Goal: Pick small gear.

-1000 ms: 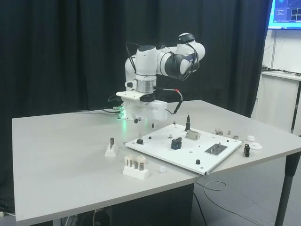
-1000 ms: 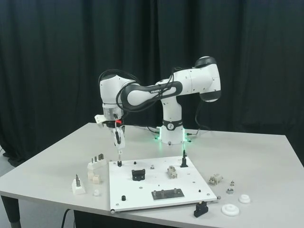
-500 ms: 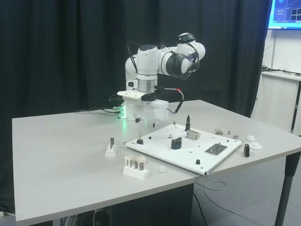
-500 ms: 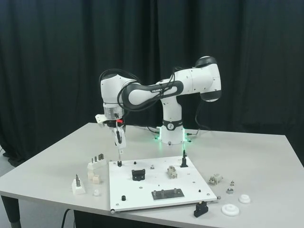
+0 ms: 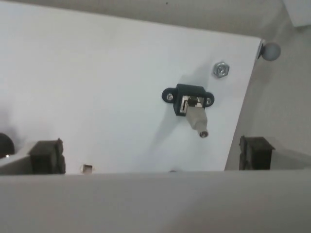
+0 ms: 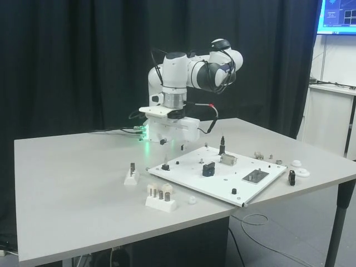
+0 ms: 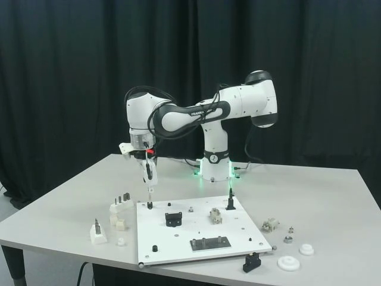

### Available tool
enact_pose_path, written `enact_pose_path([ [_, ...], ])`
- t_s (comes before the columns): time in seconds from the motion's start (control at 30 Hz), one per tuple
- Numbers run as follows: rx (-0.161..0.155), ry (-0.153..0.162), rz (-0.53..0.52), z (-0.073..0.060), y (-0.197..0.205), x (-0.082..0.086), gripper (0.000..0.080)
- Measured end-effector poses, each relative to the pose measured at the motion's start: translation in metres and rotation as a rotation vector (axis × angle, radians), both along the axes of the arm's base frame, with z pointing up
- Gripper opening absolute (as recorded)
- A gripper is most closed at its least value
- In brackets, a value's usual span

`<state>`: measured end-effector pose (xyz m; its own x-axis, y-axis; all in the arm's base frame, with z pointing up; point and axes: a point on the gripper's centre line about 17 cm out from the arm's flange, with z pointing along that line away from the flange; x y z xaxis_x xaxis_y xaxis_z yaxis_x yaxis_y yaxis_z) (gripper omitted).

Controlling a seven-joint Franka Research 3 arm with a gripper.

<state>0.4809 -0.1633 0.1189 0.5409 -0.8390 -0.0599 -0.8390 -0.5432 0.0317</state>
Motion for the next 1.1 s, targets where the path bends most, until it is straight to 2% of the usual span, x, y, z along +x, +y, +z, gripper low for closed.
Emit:
enact_pose_path([
  [0.73, -0.052, -0.023, 0.024, 0.003, -0.012, 0.014, 0.08],
  [1.1, -0.072, -0.032, 0.102, -0.001, -0.022, 0.017, 0.08],
])
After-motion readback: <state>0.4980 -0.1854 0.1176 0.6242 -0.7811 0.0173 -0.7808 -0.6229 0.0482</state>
